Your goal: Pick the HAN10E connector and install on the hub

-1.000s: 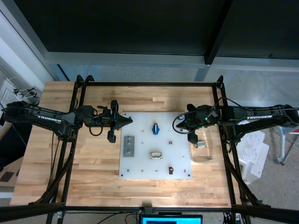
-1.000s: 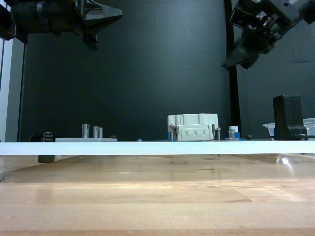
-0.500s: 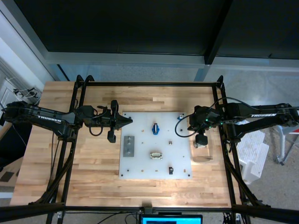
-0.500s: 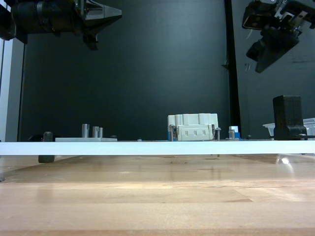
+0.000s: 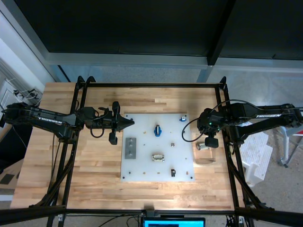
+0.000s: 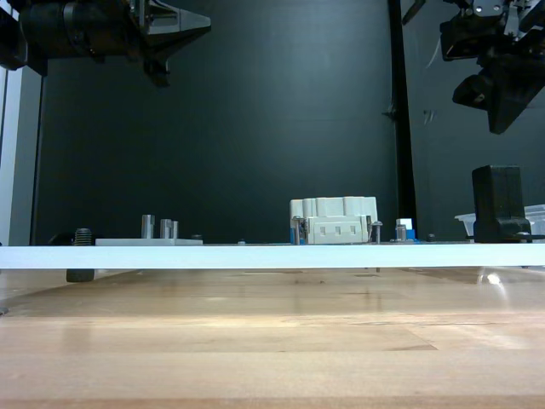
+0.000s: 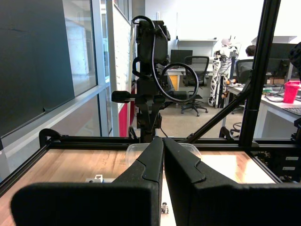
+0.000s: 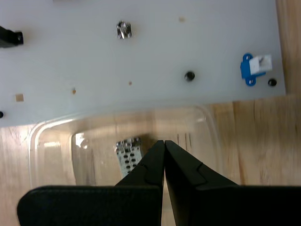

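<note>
- HAN10E connector [image 5: 202, 146] lies inside a clear tray [image 5: 208, 160] on the wooden table [image 5: 85, 170], just off the right edge of the white board [image 5: 142, 170].
- In the right wrist view, the connector [image 8: 128, 157] shows its rows of pin holes and lies tilted on the floor of the tray [image 8: 33, 141].
- The right gripper [image 5: 211, 140] hangs over the tray, pointing down. Its fingers [image 8: 153, 165] are pressed together, with nothing between them.
- From table height, the right gripper [image 6: 496, 126] is well above the board [image 6: 255, 256], apart from everything on it.
- The hub [image 5: 158, 157] stands on the near half of the board, well apart from the connector. Its socket [image 6: 334, 223] is empty.
- The left gripper [image 5: 131, 121] hovers over the board's far left corner, held level and aimed inward. Its fingers [image 7: 150, 160] are pressed together and hold nothing.
- A grey block [image 5: 130, 147] lies left of the hub, and a blue fitting [image 5: 158, 130] lies beyond it.
</note>
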{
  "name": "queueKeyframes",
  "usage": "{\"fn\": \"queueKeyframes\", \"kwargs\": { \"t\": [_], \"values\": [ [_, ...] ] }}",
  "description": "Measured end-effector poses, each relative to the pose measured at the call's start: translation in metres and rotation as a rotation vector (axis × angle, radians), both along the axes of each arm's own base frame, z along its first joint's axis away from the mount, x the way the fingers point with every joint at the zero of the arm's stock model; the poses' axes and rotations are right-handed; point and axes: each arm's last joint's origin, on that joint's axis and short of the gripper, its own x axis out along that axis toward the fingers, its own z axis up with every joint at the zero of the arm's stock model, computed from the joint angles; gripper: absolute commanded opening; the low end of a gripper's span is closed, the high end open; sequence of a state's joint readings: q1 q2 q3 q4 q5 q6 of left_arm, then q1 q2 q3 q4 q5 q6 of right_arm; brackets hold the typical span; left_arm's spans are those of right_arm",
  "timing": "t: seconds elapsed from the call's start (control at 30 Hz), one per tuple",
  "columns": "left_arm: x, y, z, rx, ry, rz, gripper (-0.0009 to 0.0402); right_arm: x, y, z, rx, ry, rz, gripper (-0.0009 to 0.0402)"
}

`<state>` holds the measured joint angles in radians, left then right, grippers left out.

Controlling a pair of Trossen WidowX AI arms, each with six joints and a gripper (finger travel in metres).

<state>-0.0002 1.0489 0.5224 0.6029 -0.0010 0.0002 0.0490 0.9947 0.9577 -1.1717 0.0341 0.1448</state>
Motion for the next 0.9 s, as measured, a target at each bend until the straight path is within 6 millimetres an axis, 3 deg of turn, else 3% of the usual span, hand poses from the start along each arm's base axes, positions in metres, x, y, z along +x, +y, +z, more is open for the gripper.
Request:
{"fn": "queueKeyframes", "kwargs": {
  "t": [0.47, 0.9],
  "values": [
    [0.0, 0.0, 0.0, 0.0, 0.0, 0.0, 0.0, 0.009, 0.021, -0.013, 0.005, 0.136, 0.058, 0.0],
    [0.0, 0.0, 0.0, 0.0, 0.0, 0.0, 0.0, 0.013, 0.023, -0.018, -0.024, 0.16, 0.056, 0.0]
  ]
}}
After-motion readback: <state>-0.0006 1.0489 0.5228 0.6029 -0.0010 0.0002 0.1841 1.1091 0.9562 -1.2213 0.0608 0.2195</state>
